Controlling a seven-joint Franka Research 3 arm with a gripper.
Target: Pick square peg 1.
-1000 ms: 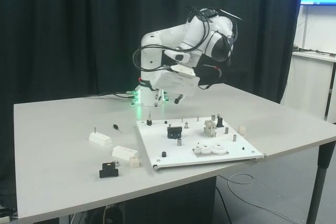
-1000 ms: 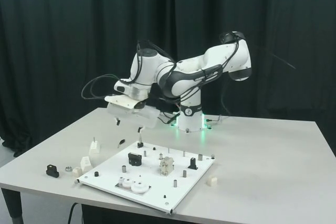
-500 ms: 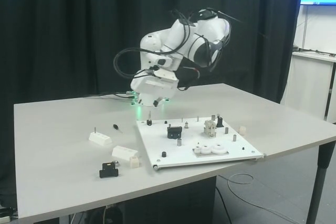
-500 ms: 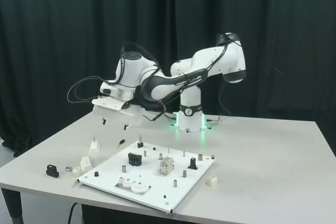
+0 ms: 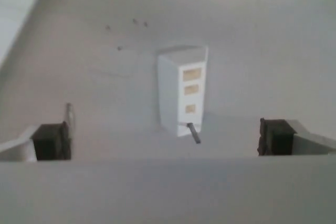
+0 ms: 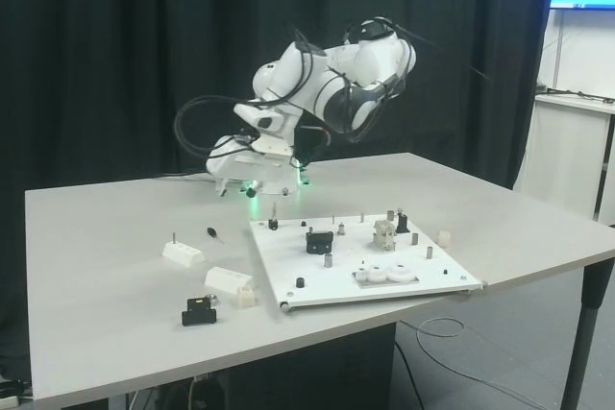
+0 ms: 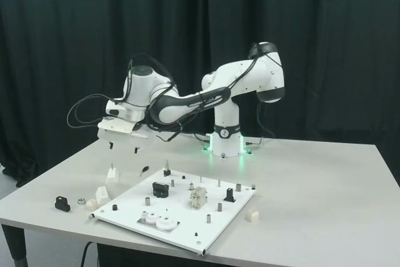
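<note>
Square peg 1 (image 5: pixel 193 132), a thin grey pin standing in a white block (image 5: pixel 182 88), lies directly beneath the tool (image 5: pixel 164 139), whose fingers (image 5: pixel 51 141) are spread wide and empty, high above the surface (image 6: pixel 115 237). Risk: a descent slightly off-centre could strike the block or tilt the slim peg, spoiling the grip.

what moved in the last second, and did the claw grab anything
The claw swung away from over the white board, out above the white block with a pin. It hangs open and holds nothing. The block, the board and the loose parts stayed put.
</note>
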